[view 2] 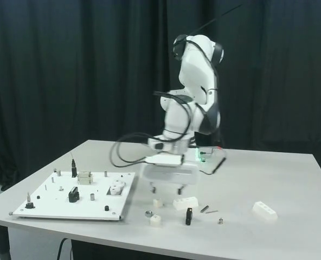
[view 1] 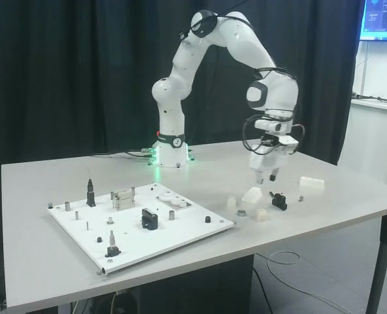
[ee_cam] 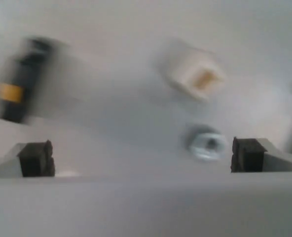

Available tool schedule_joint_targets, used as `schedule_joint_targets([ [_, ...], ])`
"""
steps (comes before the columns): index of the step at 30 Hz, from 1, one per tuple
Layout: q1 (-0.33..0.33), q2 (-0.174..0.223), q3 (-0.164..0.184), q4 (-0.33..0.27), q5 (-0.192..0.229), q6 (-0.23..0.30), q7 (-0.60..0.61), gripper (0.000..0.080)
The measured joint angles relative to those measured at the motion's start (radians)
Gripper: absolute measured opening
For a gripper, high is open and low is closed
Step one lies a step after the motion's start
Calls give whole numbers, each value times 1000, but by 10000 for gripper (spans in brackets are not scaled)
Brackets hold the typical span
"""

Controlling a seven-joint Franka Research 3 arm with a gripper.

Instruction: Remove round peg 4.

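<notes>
A white board (view 1: pixel 174 232) lies on the left half of the grey table, also seen in the second room view (view 2: pixel 52 203). Several small grey round pegs stand on it, such as one peg (view 1: pixel 171 214); I cannot tell which is peg 4. My gripper (view 1: pixel 266 178) hangs above the table to the right of the board, well away from it and over loose parts. It is open with nothing between its fingers (ee_cam: pixel 35 158). The wrist view shows the gripper (ee_cam: pixel 141 157) over bare table, and the second room view shows the gripper (view 2: pixel 166 190) a little above the table.
Under and around the gripper lie a metal nut (ee_cam: pixel 205 143), a small white block (ee_cam: pixel 195 74) and a black part (ee_cam: pixel 18 89). More white pieces (view 1: pixel 251 194), a black piece (view 1: pixel 279 200) and a white block (view 1: pixel 312 183) sit on the table nearby. The table's front edge is close.
</notes>
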Motion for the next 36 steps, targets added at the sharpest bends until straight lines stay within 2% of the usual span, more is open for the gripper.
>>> schedule_joint_targets([
  [4,-80,-3,8,25,-42,-25,-58,800],
  [8,-174,-8,32,47,-74,-39,-126,800],
  [13,-314,-16,89,65,-102,-41,-217,800],
  [22,-542,-17,200,86,-104,-41,-381,800],
  [27,-612,-11,228,86,-102,-40,-440,800],
  [36,-666,20,232,86,-89,-34,-486,800],
])
